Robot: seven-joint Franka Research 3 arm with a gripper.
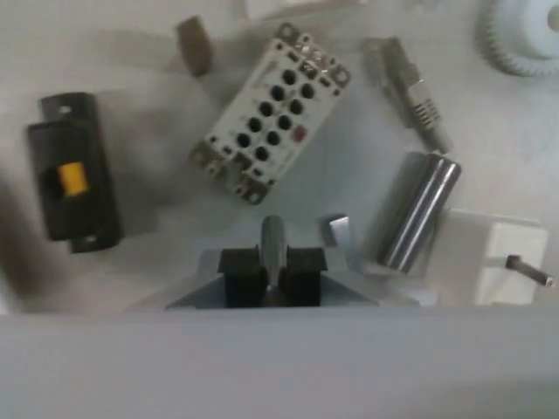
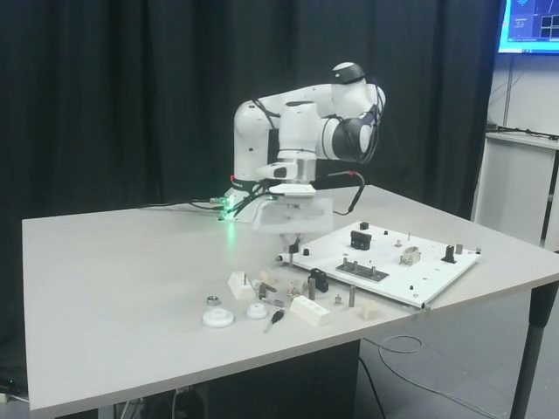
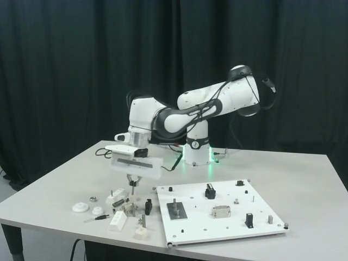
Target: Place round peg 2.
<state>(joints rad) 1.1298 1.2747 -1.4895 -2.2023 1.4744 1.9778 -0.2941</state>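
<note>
Claw (image 1: 272, 278) closed on round peg 2 (image 1: 272, 249), a slim grey pin pinched between the two black fingers, its free end projecting past the fingertips; its long axis runs along the fingers and reads as near vertical in the second room view; the peg is therefore in the claw, off the table (image 2: 113, 288), above the cluster of loose parts. Directly beneath in the wrist view: a multi-hole connector block (image 1: 271, 113), a thicker steel cylinder (image 1: 417, 214) and a black switch housing (image 1: 74, 175), all lying apart from the held peg. The governing relation: the white board (image 3: 228, 228) lies at about 4 o'clock from the claw in the second room view, its near corner just beside the parts cluster; which hole is meant for this peg cannot be told. Judgement: the move calls for a carry toward the board with the peg kept vertical. Room: open air above the board; fixtures standing on it are hazards to a low pass; table edges are well apart from the path.
</note>
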